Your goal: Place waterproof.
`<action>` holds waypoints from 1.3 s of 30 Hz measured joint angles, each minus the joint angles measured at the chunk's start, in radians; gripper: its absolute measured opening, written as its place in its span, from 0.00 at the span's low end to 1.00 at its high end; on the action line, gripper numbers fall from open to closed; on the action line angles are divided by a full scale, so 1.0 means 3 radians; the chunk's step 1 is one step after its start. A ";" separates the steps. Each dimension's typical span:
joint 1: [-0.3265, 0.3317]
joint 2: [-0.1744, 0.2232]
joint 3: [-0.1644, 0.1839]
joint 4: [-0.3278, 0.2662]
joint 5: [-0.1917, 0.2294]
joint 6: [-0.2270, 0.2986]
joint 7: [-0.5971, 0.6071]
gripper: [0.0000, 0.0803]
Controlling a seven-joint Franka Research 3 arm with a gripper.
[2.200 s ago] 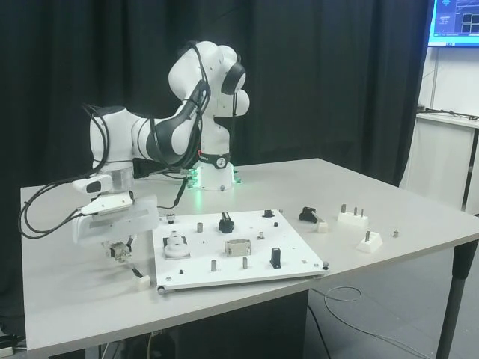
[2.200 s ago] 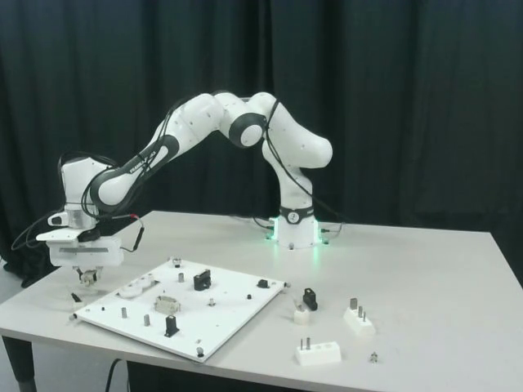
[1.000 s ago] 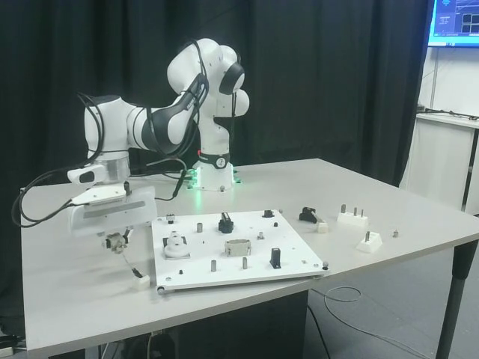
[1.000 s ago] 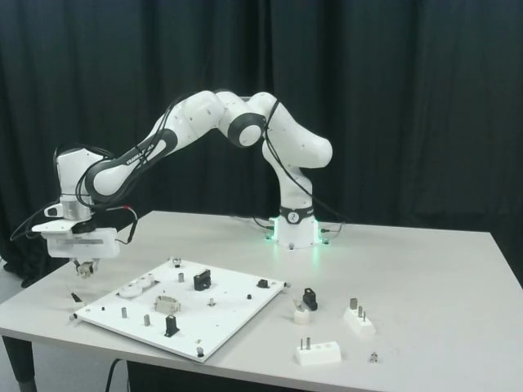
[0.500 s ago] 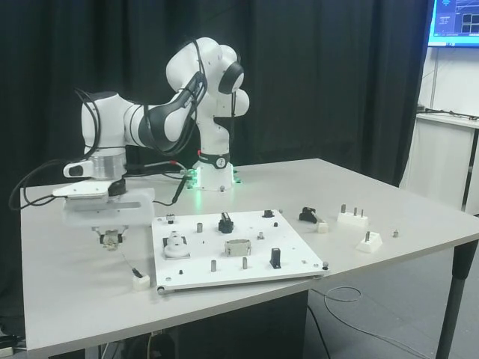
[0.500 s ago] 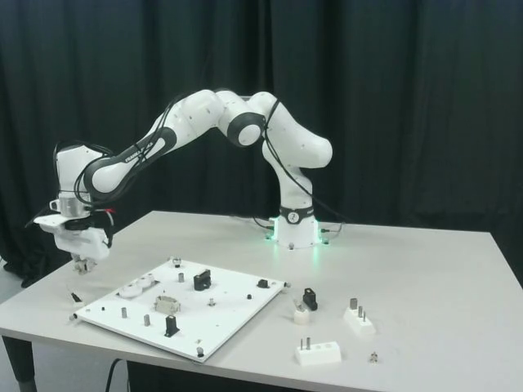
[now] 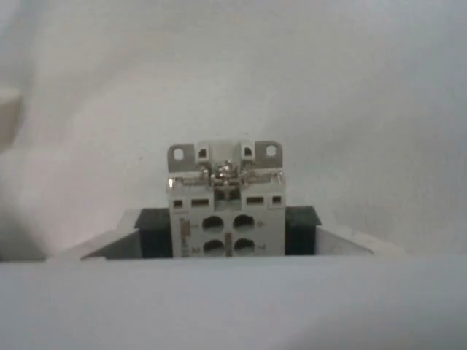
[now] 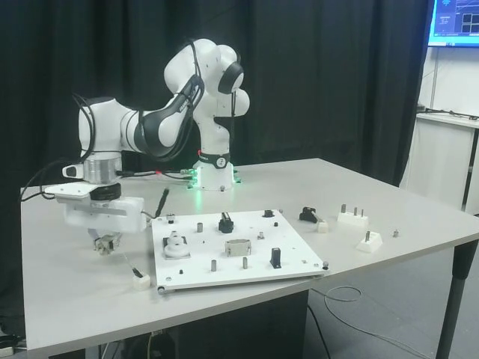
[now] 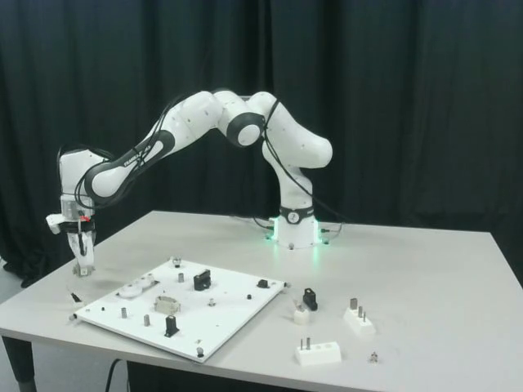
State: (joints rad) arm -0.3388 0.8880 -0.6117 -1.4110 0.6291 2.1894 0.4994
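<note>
Wrist view: claw (image 7: 226,251) clamps the connector (image 7: 225,200); hand has turned since before.

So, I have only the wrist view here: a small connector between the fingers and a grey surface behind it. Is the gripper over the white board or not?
Observer: No. The gripper holds the connector beside the white board, outside its edge and over the bare grey table.
Operator: Does anything hang from the connector?
Observer: Yes. A thin cable runs down from it to a small white plug, which lies on the table near the board's corner.
Operator: And is the board bare?
Observer: No. Several small parts stand on it, for example a black clip near its front edge.
</note>
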 joint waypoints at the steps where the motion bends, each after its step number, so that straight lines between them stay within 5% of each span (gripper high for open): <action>1: 0.0001 0.0000 0.0003 -0.0021 0.0005 0.0029 0.0087 0.39; 15: 0.0057 0.0046 0.0016 -0.0229 0.0022 0.0280 0.1000 0.39; 36: 0.0124 0.0066 0.0008 -0.0386 -0.0144 0.0405 0.1046 0.39; 37: 0.0126 0.0061 0.0006 -0.0386 -0.0147 0.0405 0.1047 0.84; 39: 0.0130 0.0048 0.0003 -0.0386 -0.0152 0.0404 0.1047 0.84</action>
State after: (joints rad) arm -0.2998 0.9025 -0.6108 -1.5268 0.5836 2.3108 0.8136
